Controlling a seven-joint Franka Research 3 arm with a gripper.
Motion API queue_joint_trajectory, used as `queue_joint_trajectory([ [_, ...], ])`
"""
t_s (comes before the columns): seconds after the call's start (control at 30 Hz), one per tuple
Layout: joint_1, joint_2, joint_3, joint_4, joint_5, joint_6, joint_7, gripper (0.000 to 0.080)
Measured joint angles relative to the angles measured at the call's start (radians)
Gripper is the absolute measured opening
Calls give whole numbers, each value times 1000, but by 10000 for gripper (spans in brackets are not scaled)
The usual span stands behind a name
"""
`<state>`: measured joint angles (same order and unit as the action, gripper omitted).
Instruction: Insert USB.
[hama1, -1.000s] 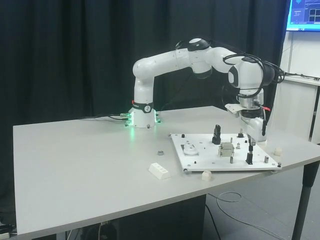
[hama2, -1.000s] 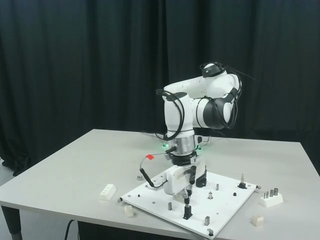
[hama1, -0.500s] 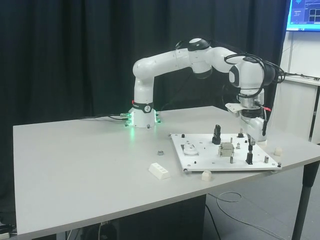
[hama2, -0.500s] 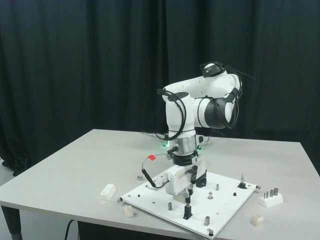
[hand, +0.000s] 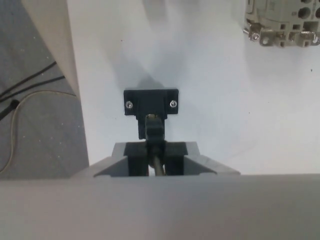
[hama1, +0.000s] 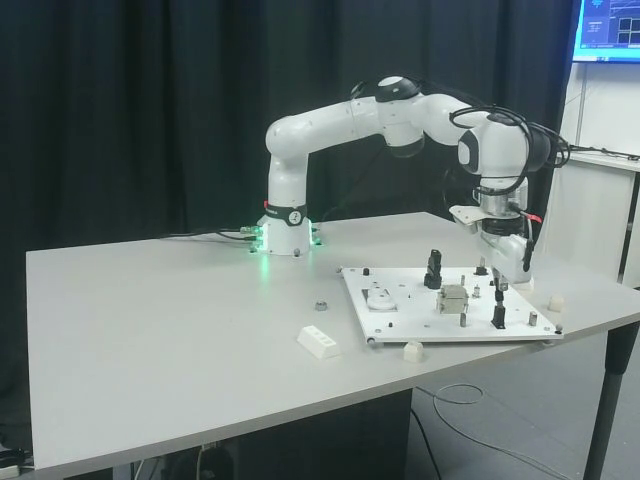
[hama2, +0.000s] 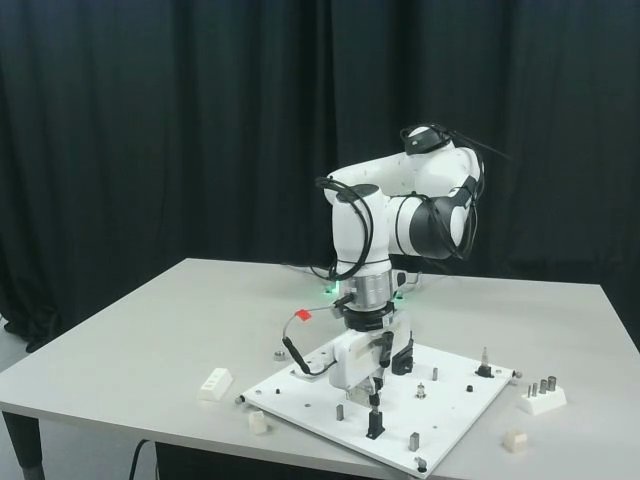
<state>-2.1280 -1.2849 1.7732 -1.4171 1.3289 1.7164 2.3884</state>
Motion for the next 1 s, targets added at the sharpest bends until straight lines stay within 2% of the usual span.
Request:
queue_joint_trajectory([
  [1.0,0,-4,15,5,5,23,0,65],
])
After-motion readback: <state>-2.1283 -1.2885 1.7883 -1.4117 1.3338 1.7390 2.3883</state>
